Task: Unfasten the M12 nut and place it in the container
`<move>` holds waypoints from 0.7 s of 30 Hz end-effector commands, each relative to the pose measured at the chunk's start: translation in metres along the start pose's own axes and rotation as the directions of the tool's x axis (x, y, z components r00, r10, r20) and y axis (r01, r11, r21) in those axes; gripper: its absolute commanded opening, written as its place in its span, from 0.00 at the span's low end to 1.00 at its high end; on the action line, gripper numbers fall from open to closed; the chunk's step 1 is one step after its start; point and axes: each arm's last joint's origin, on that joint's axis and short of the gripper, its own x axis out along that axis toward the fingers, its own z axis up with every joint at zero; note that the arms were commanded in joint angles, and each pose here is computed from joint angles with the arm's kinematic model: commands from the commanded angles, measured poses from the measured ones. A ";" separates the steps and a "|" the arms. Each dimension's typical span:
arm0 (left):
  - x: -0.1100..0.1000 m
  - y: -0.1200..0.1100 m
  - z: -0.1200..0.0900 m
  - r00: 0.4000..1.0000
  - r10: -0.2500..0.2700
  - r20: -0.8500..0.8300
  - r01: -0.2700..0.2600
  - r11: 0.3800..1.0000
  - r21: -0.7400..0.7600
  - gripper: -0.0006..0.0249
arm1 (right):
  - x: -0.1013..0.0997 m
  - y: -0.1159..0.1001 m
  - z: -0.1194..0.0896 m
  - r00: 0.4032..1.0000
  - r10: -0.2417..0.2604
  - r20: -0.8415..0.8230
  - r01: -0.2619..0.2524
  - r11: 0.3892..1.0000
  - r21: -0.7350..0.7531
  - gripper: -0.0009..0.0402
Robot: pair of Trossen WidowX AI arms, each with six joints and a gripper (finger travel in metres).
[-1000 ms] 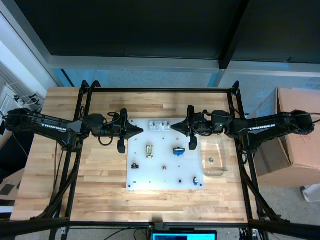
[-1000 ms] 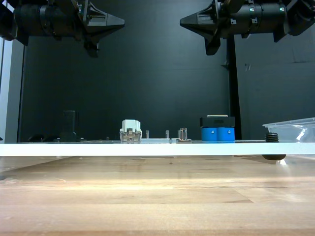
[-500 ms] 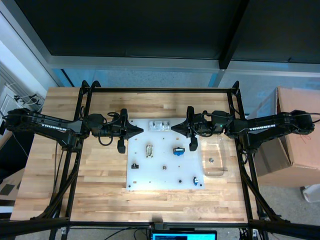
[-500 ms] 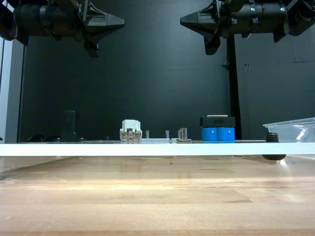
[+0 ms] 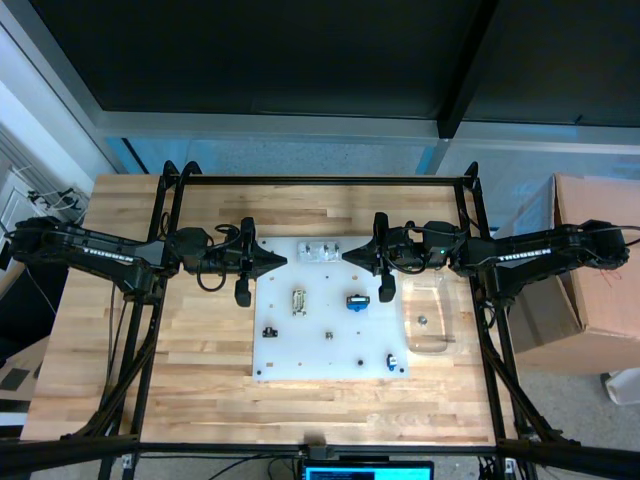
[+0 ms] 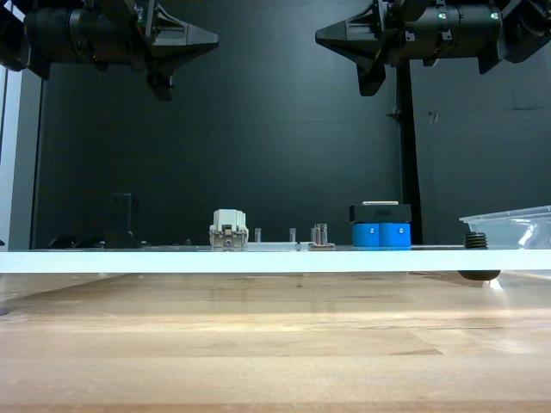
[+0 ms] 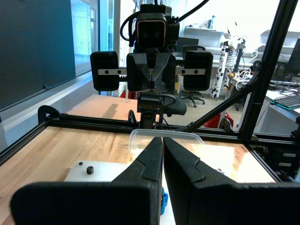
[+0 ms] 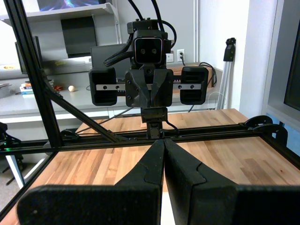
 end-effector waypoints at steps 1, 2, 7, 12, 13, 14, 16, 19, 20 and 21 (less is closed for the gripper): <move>0.000 0.000 0.000 1.000 0.000 0.000 0.000 1.000 0.000 0.02 | 0.000 0.000 0.000 1.000 -0.001 0.000 0.001 1.000 0.000 0.02; 0.000 0.000 0.000 1.000 0.000 0.000 0.000 1.000 0.000 0.02 | 0.000 0.000 0.000 1.000 0.000 0.000 0.000 1.000 0.000 0.02; 0.000 0.000 0.000 1.000 0.000 0.000 0.000 1.000 0.000 0.02 | 0.000 0.000 0.000 1.000 -0.001 -0.004 0.001 1.000 0.000 0.02; 0.000 0.000 0.000 1.000 0.000 0.000 0.000 1.000 0.000 0.02 | 0.000 0.000 -0.001 1.000 -0.002 -0.011 0.002 1.000 0.000 0.02; 0.000 0.000 0.000 1.000 0.000 0.000 0.000 1.000 0.000 0.02 | 0.000 0.000 -0.001 1.000 -0.002 -0.011 0.002 1.000 0.000 0.02; 0.000 0.000 0.000 1.000 0.000 0.000 0.000 1.000 0.000 0.02 | 0.000 0.000 -0.001 1.000 -0.002 -0.012 0.002 1.000 0.000 0.02; 0.000 0.000 0.000 1.000 0.000 0.000 0.000 1.000 0.000 0.02 | 0.000 0.000 -0.002 1.000 -0.003 -0.018 0.003 1.000 0.001 0.02; 0.000 0.000 0.000 1.000 0.000 0.000 0.000 1.000 0.000 0.02 | 0.000 0.000 -0.004 0.999 -0.005 -0.039 0.005 1.000 0.001 0.02; 0.000 0.000 0.000 1.000 0.000 0.000 0.000 1.000 0.000 0.02 | 0.000 0.000 -0.004 0.999 -0.005 -0.046 0.005 1.000 0.002 0.02; 0.000 0.000 0.000 1.000 0.000 0.000 0.000 1.000 0.000 0.02 | 0.000 0.000 -0.005 0.999 -0.005 -0.052 0.005 1.000 0.001 0.02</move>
